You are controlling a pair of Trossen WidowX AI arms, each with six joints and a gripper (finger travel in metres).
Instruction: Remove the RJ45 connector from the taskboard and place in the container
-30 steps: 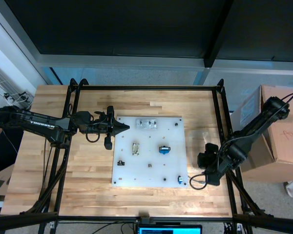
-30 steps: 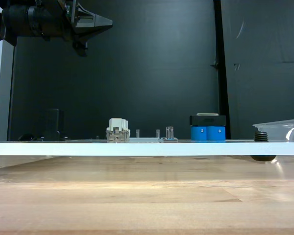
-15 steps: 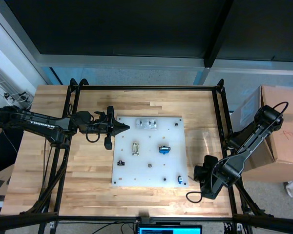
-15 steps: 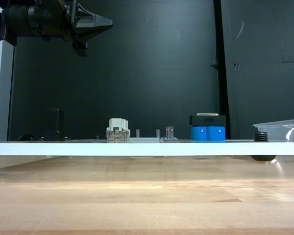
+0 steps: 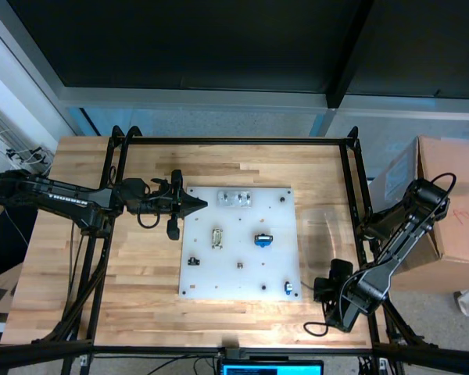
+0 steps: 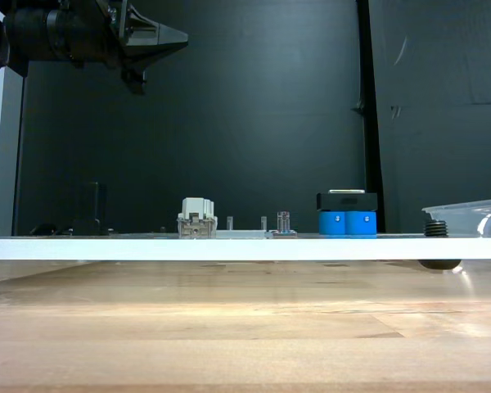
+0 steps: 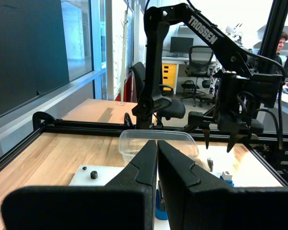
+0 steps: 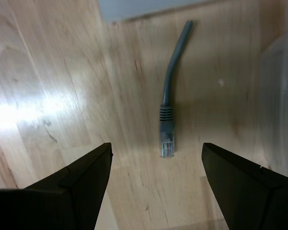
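Note:
The RJ45 connector point(image 8: 166, 142), a clear plug on a short grey cable stub, lies free on the wooden table, clear of the white taskboard point(image 5: 238, 262) and just outside the clear container point(image 8: 280, 96). My right gripper point(image 8: 156, 146) hangs open straight above it, one finger on each side, holding nothing. In the high view the right gripper point(image 5: 329, 291) is off the board's near right corner and hides the plug. My left gripper point(image 5: 197, 205) is shut and holds nothing, raised above the board's left edge; the low view has the left gripper point(image 6: 178, 36) high up.
The clear container point(image 7: 158, 142) sits on the table right of the board. On the board stand a blue block point(image 5: 263, 240), a small blue part point(image 5: 288, 287), a white connector block point(image 5: 217, 238) and a clear fitting point(image 5: 236, 200). A black frame rail point(image 5: 358, 226) runs along the right.
My right arm has swung toward the table's near edge, carrying its gripper from beside the board's right edge to off its near right corner. The left arm has not moved.

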